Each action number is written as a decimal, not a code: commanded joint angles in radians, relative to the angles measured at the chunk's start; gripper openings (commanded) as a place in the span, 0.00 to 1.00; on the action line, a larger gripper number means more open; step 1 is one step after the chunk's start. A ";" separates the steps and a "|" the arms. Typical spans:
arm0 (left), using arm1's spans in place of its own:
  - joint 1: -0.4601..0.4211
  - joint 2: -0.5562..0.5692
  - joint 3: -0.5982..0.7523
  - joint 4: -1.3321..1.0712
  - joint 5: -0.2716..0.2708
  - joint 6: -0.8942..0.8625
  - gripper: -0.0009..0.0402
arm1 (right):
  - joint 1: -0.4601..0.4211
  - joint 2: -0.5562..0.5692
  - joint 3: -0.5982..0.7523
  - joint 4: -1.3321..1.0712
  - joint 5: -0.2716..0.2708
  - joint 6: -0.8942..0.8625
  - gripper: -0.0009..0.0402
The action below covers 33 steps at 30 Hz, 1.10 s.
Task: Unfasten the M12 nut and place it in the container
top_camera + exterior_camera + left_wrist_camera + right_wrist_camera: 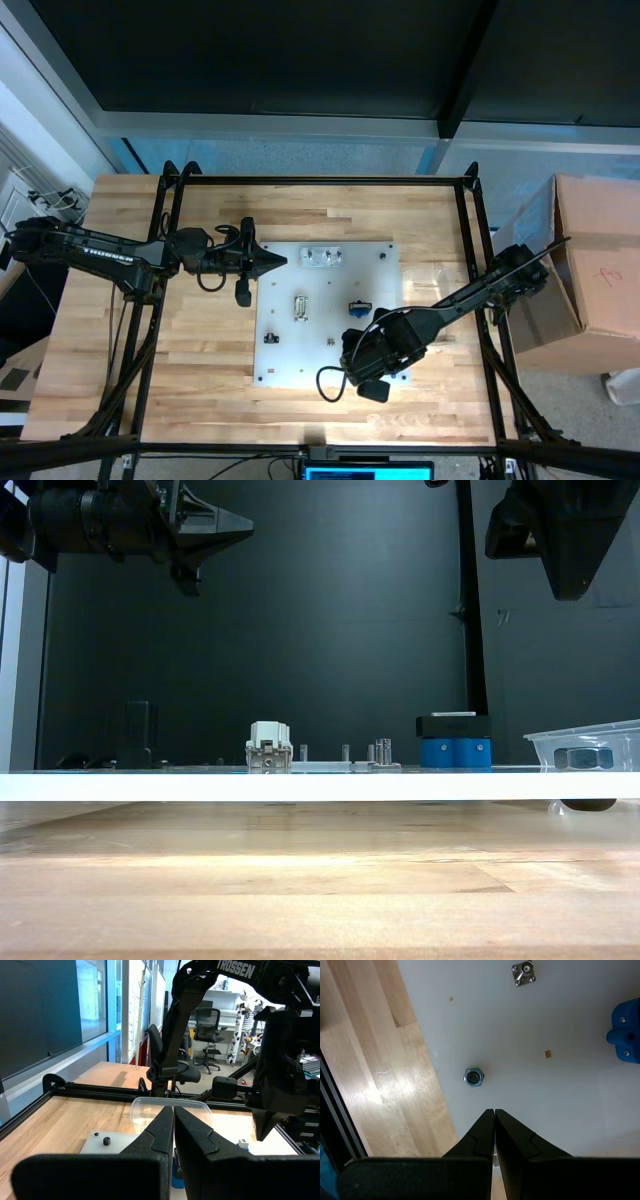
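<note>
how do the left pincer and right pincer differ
The left pincer lies level at the board's far left edge, far from the M12 nut; the right pincer points straight down above that nut, not touching it. The nut sits on its stud. Both are shut, empty.

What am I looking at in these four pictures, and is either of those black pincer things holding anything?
Two robot arms stand at the sides of a wooden table. One picture looks down from above, one along the tabletop, and two come from cameras on the arms. The left claw hangs above the left edge of the white board, shut and empty. The right claw hangs over the board's near right part, shut and empty. Below it a small silver nut sits on its stud, not held. A clear container stands beside the board.
</note>
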 commanded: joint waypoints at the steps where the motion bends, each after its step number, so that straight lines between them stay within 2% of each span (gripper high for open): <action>1: 0.000 0.000 0.000 0.000 0.000 0.000 0.02 | 0.002 0.002 0.001 0.000 0.000 0.000 0.02; 12: 0.000 0.000 0.000 0.000 0.000 0.000 0.02 | 0.005 0.003 0.001 0.002 0.000 0.036 0.02; 17: 0.000 0.000 0.000 0.000 0.000 0.000 0.02 | 0.005 0.058 0.002 0.009 0.001 0.116 0.04; 23: 0.000 0.000 0.000 0.000 0.000 0.000 0.02 | 0.001 0.120 0.002 0.040 0.000 0.267 0.19; 33: 0.000 0.000 0.000 0.000 0.000 0.000 0.02 | -0.002 0.184 0.001 0.101 -0.013 0.340 0.46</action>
